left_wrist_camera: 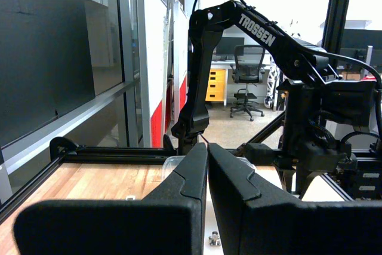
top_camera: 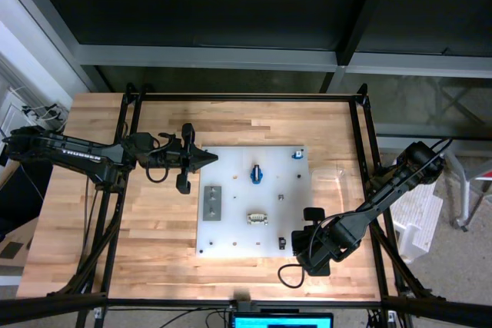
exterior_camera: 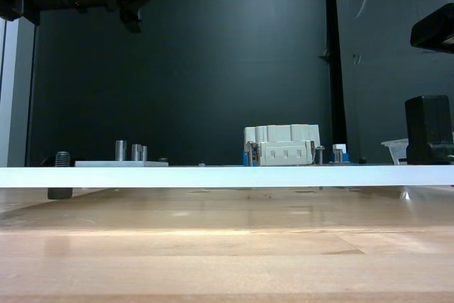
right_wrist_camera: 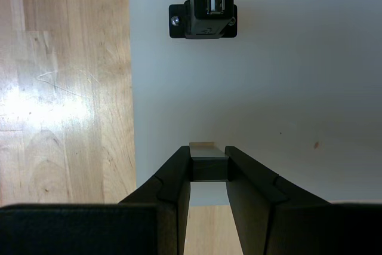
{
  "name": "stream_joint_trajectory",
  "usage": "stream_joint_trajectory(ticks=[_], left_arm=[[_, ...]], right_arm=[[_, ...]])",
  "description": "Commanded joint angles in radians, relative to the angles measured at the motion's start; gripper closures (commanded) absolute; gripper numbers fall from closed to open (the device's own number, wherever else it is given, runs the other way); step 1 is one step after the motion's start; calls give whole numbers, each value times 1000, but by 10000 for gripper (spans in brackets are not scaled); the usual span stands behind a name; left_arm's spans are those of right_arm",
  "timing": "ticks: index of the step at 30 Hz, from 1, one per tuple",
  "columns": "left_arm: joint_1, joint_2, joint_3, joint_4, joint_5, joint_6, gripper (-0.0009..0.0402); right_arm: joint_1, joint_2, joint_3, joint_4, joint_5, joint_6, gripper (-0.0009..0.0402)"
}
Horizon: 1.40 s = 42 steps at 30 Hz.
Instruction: Pick the 16mm bar and install on taskboard
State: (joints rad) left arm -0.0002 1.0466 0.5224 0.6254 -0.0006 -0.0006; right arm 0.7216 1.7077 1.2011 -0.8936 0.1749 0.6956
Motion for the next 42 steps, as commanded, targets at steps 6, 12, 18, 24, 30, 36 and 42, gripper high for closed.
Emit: stream_joint_trajectory(ticks=[6,12,18,24,30,36,42], left_arm=[[0,0,0,0,0,0,393],[0,0,0,0,0,0,393],[0,0,0,0,0,0,393],[0,0,0,0,0,0,393],[0,0,0,0,0,0,393],[0,0,0,0,0,0,393],[0,0,0,0,0,0,393]], right_arm=[[1,-13,2,10,17,-6,393],[1,-14,2,11,17,-16,393],[1,-14,2,9,18,-37,393],[3,-19,1,10,22,-54,393],[24,-54,-12,14,69,-45,393],[41,-79,-58,65,69,-45,393],[48,-79,-77,94,96,-46,393]])
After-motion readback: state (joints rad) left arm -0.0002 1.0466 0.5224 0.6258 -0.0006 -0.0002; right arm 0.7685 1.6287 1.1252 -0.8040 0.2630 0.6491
